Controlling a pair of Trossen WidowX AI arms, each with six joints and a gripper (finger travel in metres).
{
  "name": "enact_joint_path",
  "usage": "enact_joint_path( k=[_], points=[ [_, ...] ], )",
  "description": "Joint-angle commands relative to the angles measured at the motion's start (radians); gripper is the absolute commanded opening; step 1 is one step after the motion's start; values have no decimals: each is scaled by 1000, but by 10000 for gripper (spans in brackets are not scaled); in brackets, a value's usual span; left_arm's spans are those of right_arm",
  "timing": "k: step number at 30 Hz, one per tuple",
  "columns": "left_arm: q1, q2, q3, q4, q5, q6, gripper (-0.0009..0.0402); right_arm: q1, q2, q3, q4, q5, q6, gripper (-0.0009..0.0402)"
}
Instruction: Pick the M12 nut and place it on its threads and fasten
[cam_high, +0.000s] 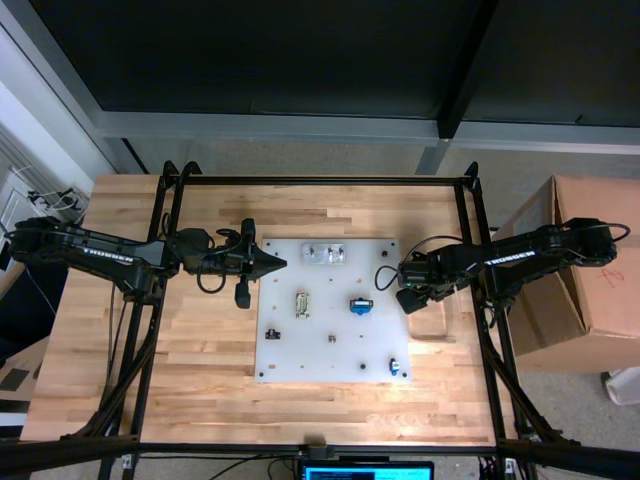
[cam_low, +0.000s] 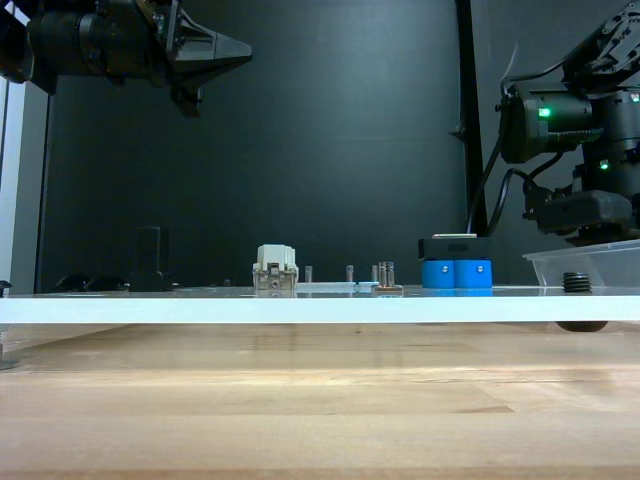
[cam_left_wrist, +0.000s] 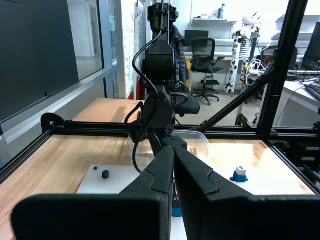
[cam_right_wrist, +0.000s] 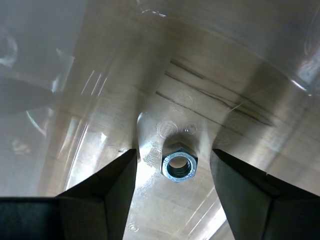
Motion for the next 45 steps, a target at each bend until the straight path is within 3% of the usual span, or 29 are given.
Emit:
enact_joint_path(
  k=[1,13,24,30,36,45],
  points=[
    [0,0,0,0,0,0,0,0,1,-11,18,-12,2,158],
    [0,0,0,0,0,0,0,0,0,-9,18,-13,-1,45],
    [0,0,0,0,0,0,0,2,-19,93,-82,-16,-74,16],
    [0,0,0,0,0,0,0,7,-22,221,-211,-11,-232,16],
    [0,0,0,0,0,0,0,43,-20,321,-295,-11,-555,16],
    [0,0,0,0,0,0,0,179,41,423,-350,-11,-939,16]
  ],
)
